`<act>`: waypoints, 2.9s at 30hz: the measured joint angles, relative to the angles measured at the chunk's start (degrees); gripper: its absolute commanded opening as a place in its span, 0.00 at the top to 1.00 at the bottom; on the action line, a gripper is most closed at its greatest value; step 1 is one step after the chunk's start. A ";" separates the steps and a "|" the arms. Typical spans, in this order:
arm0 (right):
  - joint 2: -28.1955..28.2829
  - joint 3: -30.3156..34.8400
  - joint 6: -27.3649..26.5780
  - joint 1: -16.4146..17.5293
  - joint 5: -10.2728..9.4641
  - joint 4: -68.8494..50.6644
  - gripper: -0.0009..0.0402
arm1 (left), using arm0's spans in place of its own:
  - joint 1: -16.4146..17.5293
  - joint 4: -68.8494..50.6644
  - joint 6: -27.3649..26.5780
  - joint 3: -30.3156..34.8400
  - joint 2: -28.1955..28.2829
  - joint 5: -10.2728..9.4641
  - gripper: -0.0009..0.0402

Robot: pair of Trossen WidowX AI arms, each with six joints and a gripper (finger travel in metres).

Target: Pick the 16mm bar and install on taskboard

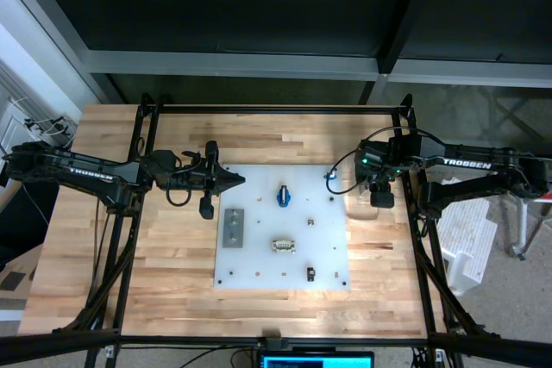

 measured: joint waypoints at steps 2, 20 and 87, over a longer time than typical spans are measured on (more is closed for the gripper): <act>0.02 -1.03 -0.02 -0.02 0.04 1.16 0.57 | 0.00 0.00 -0.02 0.02 -0.02 0.00 0.98; 2.32 -5.40 -4.28 -0.11 -0.39 6.78 0.53 | 0.00 0.00 0.00 0.02 0.00 -0.02 0.98; 5.79 -10.95 -9.84 0.15 -1.55 14.88 0.95 | 0.00 0.00 -0.02 0.02 -0.02 0.00 0.98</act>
